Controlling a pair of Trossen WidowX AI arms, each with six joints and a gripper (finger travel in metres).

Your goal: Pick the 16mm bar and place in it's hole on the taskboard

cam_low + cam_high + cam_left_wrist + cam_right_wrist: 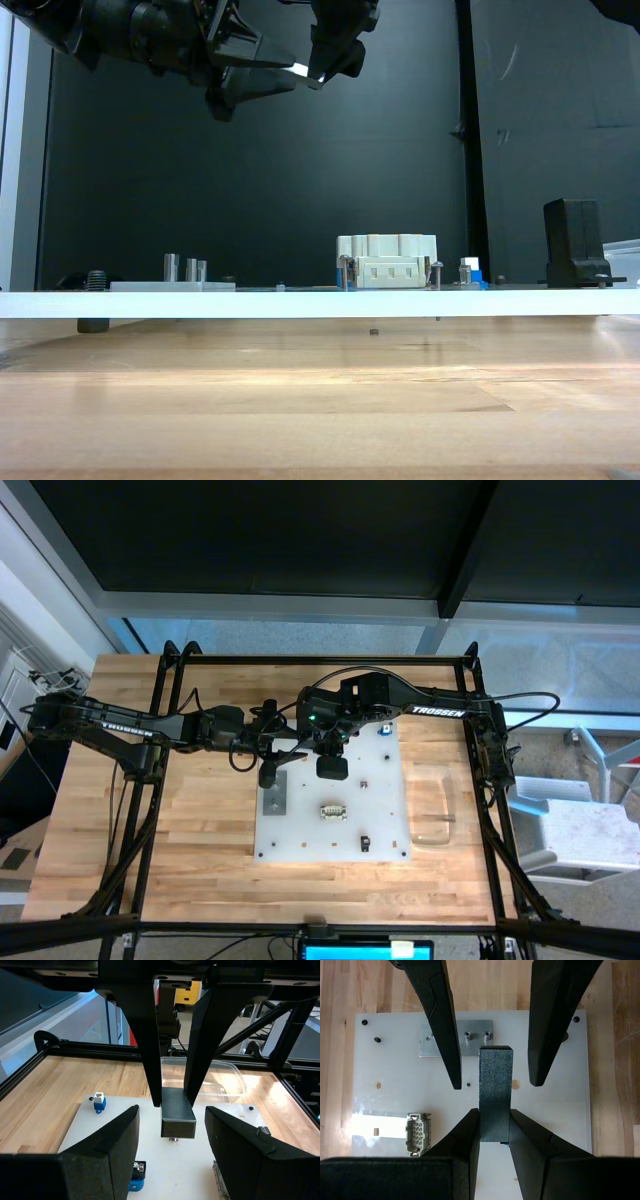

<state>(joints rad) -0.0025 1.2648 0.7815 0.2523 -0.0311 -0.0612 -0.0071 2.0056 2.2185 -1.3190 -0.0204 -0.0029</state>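
1. High view: 16mm bar [333,770] pinched in right gripper [332,754], in the air over the taskboard [385,815]; left gripper [290,745] just beside it.
2. Low view: both grippers high above the taskboard, bar clear of any seat. White connector [387,262], grey pegged plate [170,286] and black block [575,240] on the board below.
3. Left wrist view: left gripper spread wide, holding nothing, bar ahead between its jaws.
4. Right wrist view: left jaws flanking the bar. Probably mid-carry or a handover. Next move calls for clearing the left gripper, then lowering the bar onto its hole. Which hole, cannot tell.
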